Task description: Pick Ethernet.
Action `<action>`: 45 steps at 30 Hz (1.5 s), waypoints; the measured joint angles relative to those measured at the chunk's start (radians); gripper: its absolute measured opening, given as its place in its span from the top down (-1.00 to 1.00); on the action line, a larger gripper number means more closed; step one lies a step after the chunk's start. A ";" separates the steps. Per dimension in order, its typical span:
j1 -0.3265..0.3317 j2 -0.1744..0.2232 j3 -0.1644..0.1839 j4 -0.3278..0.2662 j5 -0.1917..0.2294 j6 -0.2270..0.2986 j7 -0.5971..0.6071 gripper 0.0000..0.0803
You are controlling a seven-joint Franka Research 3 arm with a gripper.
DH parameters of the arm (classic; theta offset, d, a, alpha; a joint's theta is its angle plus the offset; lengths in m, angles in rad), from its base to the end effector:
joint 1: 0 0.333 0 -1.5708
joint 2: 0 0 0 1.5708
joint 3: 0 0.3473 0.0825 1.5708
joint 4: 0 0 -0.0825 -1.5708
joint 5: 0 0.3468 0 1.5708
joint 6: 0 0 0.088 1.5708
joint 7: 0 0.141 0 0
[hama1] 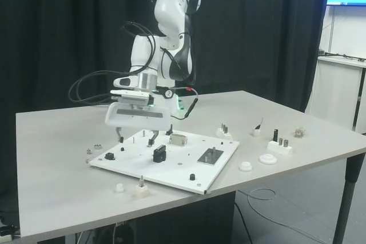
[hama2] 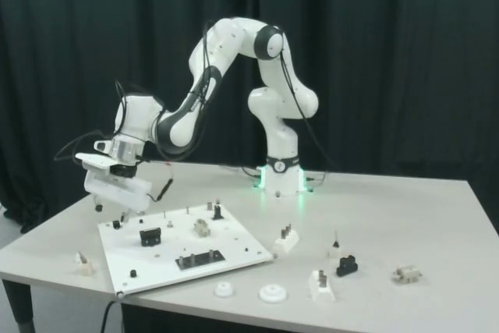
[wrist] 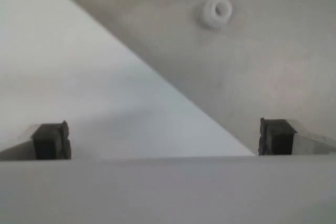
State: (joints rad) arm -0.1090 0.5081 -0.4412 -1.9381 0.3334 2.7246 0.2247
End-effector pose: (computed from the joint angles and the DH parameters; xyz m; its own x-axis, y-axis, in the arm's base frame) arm 0.5641 -0.3253 0.3001 0.5194 -0.7907 0.3241 -0.8141 -0.5731 -0.0934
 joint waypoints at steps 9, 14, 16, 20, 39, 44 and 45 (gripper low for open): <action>0.000 0.057 0.005 0.111 0.037 -0.020 0.125 -0.99; 0.000 0.094 0.006 0.176 0.037 -0.027 0.223 -0.99; 0.000 0.109 0.006 0.200 0.037 -0.029 0.253 -0.99; 0.000 0.136 0.004 0.243 0.037 -0.030 0.307 -0.99; -0.018 0.261 0.002 0.389 0.038 -0.031 0.455 -0.99; -0.023 0.294 0.002 0.421 0.038 -0.032 0.495 -0.99; -0.023 0.301 0.002 0.426 0.038 -0.033 0.503 -0.99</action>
